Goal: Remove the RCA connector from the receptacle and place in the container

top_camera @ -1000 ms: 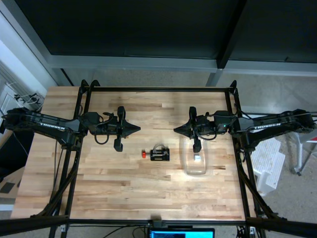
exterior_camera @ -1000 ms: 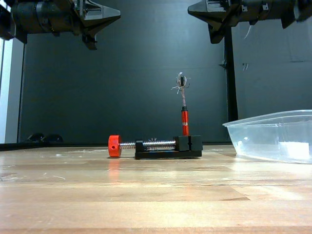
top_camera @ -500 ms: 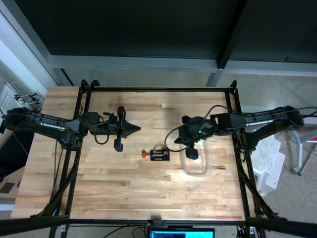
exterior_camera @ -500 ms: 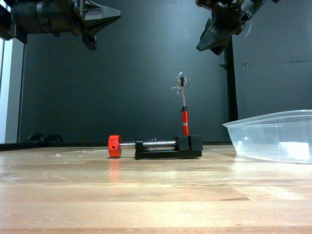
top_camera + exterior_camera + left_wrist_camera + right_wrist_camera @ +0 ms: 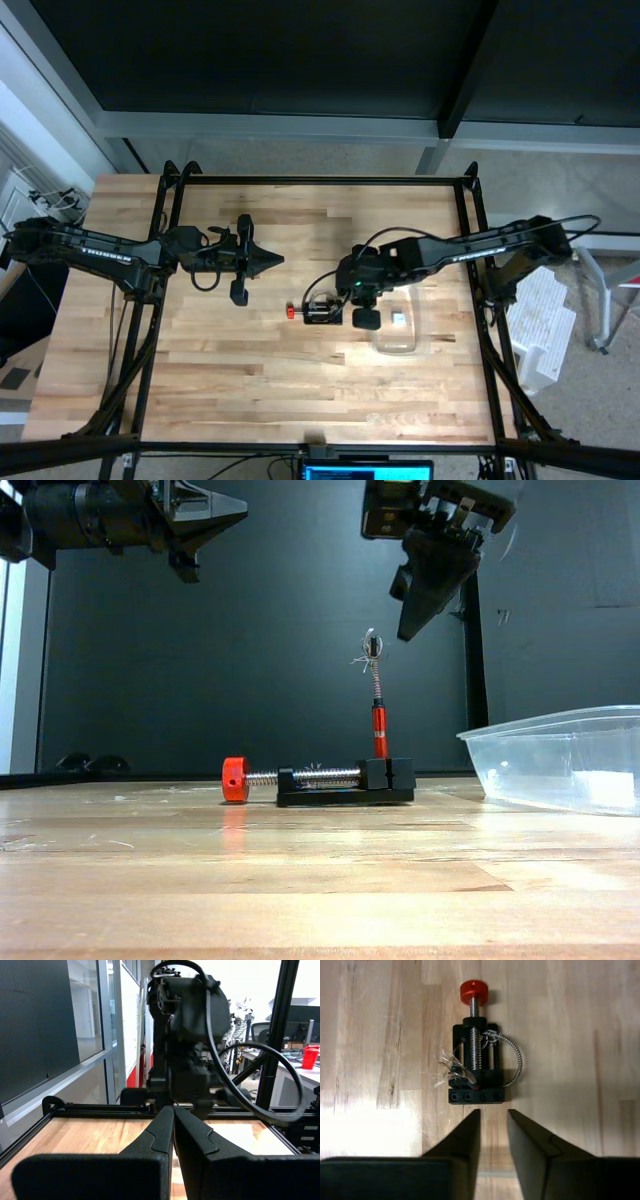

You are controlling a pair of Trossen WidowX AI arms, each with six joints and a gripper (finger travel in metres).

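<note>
1. Standing upright in the receptacle (image 5: pixel 345 778), the RCA connector (image 5: pixel 379 730) shows plainly only in the low view: a slim red plug with a silvery sprung lead rising to a frayed tip. From the high view it is too small to make out.
2. The right wrist view adds what the low one hides: the red knob (image 5: pixel 473 991) at the receptacle's end away from the gripper, and the lead curling in a loop beside the block.
3. The container (image 5: pixel 560 755) sits near the receptacle on the right arm's side, apart from it, with a small pale chip (image 5: pixel 398 318) inside.
4. The right gripper (image 5: pixel 493 1112) hangs above the receptacle, pointing down, fingers a narrow gap apart and holding nothing. Its tip seems about level with the lead's top, just to one side.
5. The left gripper (image 5: pixel 173 1110) is well away, high over the table (image 5: pixel 250 380), fingers pressed together. Bare wood lies all round the receptacle.
</note>
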